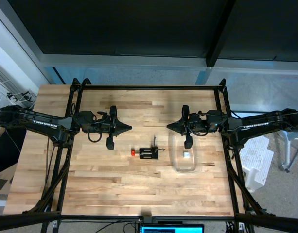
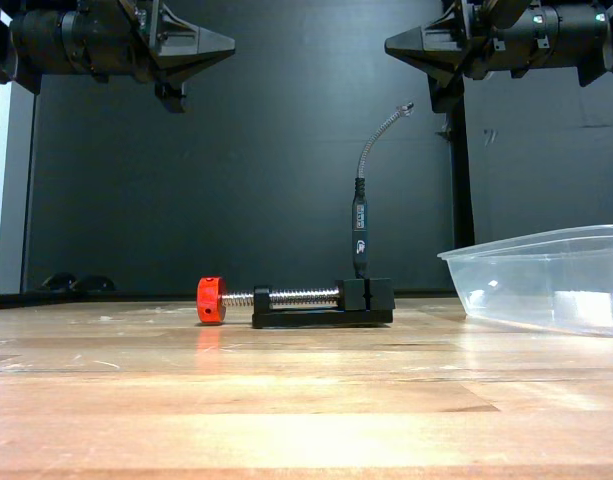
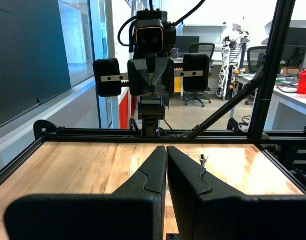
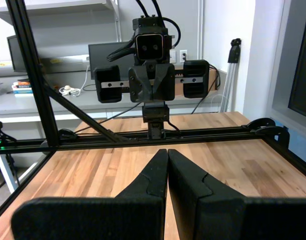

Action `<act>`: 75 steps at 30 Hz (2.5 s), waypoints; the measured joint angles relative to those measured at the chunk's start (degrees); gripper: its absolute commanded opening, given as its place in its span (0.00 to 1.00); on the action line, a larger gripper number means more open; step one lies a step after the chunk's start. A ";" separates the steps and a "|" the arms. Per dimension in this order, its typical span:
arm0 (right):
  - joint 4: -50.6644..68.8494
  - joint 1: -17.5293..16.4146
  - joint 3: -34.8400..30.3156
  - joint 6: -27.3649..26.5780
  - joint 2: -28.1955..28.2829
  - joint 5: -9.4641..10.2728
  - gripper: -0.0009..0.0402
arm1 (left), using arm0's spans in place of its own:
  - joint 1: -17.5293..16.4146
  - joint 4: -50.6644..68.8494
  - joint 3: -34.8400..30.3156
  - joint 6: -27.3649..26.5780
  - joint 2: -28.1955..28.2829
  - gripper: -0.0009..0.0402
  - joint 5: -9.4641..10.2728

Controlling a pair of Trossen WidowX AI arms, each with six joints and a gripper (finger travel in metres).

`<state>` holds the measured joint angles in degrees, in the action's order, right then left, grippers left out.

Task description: Pick the USB-C connector and install on taskboard

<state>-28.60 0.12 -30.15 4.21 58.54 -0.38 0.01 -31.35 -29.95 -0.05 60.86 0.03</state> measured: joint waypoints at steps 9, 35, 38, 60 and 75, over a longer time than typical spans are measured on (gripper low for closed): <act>0.02 0.02 0.00 0.81 0.00 0.00 0.02 | 0.00 0.00 0.02 0.00 -0.02 0.02 0.00; 0.04 0.00 0.00 0.83 0.02 -0.02 0.02 | 0.00 -0.02 0.02 0.02 0.00 0.02 0.02; 0.04 0.00 0.00 0.83 0.02 -0.02 0.02 | 0.00 0.00 0.02 0.02 0.00 0.02 0.02; 2.40 0.00 0.00 0.83 0.04 0.00 0.02 | 0.00 0.00 0.00 0.00 0.00 0.02 0.02; 2.43 0.00 0.00 0.83 0.04 -0.02 0.02 | 0.00 0.00 0.00 0.00 0.00 0.02 0.00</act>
<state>-26.17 0.12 -30.15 5.04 58.59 -0.40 0.01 -31.35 -29.95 -0.05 60.86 0.03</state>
